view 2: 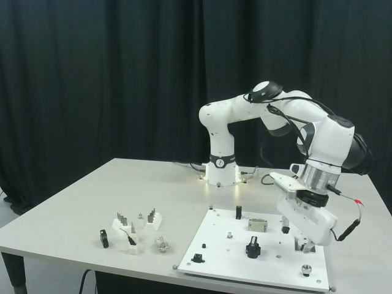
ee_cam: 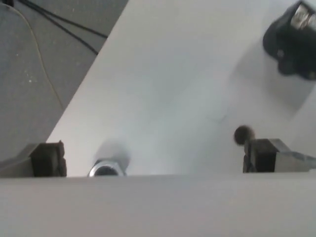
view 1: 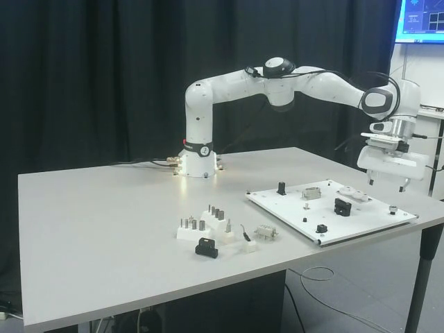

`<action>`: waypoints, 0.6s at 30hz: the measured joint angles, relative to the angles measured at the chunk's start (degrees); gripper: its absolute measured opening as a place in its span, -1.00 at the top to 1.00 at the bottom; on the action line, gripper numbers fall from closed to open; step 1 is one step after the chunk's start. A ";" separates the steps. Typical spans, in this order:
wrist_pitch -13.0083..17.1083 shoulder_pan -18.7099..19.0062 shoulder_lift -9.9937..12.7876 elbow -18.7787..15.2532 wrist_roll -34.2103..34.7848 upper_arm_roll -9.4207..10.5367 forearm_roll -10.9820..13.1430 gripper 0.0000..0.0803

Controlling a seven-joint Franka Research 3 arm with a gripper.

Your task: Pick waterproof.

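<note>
Hovering jaws (ee_cam: 154,159) parted, flat smooth white board (ee_cam: 187,89), round metal-capped waterproof (ee_cam: 106,169)

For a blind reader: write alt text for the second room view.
A white robot arm reaches over a white board of small parts on a grey table, its hand open just above the board. More small parts sit beside the board; black curtains hang behind.

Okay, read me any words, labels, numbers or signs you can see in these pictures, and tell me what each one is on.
None can be read.
Screen in the room's upper corner, first room view: shows markings, too small to read.
Black band round the arm's base: a small mark, too small to read.
White board and its parts: no readable text.
</note>
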 joint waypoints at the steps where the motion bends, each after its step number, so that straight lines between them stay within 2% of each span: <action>1: -0.29 -0.09 -0.02 0.16 -0.58 -0.02 -0.44 -0.99; 7: -2.08 -0.72 -0.14 0.87 -4.10 -0.23 -2.48 -0.99; 18: -5.47 -1.61 -0.21 1.12 -16.49 -1.74 -5.45 -0.99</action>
